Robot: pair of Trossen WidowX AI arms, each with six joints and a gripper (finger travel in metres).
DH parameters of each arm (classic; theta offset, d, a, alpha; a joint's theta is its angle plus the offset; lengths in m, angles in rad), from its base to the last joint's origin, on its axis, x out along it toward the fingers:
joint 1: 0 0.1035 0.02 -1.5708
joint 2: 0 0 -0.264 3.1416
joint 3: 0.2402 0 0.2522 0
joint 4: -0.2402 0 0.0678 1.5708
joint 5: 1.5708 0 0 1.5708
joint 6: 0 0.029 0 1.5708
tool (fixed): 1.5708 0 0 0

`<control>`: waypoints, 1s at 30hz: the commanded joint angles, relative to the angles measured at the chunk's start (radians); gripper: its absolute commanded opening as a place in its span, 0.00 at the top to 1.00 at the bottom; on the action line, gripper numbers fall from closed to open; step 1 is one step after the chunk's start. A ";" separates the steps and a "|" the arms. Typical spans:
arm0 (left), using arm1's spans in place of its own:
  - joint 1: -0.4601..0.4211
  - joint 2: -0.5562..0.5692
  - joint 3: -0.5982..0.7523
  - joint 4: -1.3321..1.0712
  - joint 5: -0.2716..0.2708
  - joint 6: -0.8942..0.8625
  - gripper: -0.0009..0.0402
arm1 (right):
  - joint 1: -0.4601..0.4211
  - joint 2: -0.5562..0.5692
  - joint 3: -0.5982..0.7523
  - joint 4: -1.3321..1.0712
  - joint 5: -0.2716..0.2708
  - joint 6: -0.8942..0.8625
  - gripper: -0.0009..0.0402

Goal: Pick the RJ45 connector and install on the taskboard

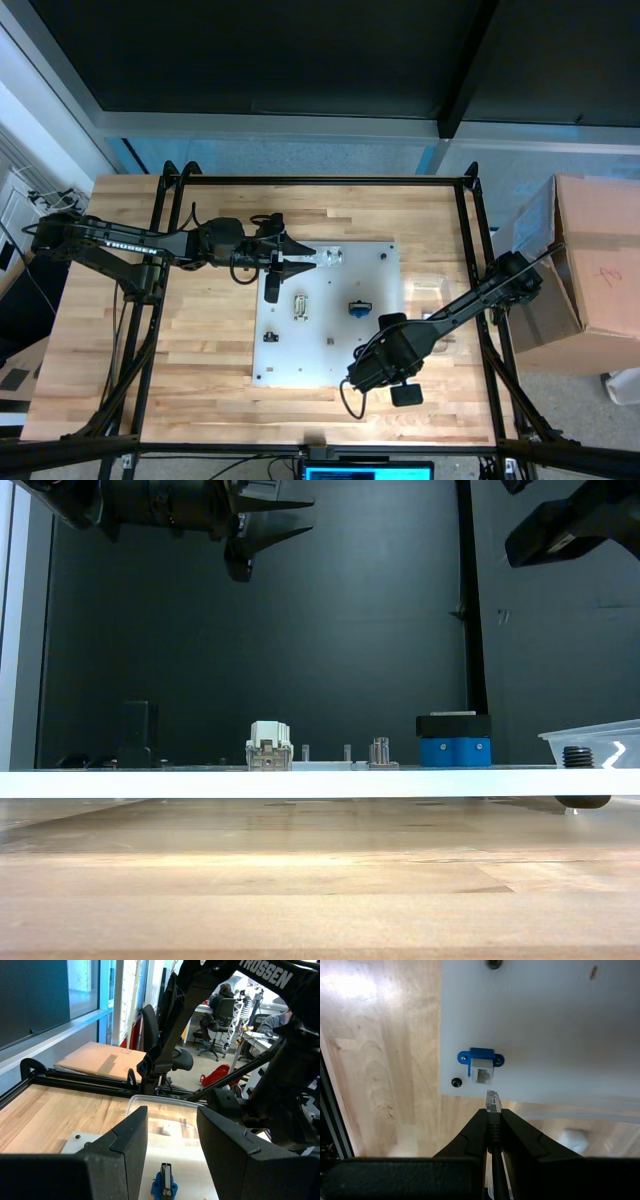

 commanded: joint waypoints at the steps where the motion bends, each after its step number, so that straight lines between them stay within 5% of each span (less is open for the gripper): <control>1: 0.000 0.000 0.000 0.000 0.000 0.000 0.66 | 0.002 0.011 0.000 0.009 0.000 -0.001 0.98; 30: 0.000 0.000 0.000 0.000 0.000 0.000 0.66 | 0.006 0.049 -0.014 0.046 0.002 -0.026 0.98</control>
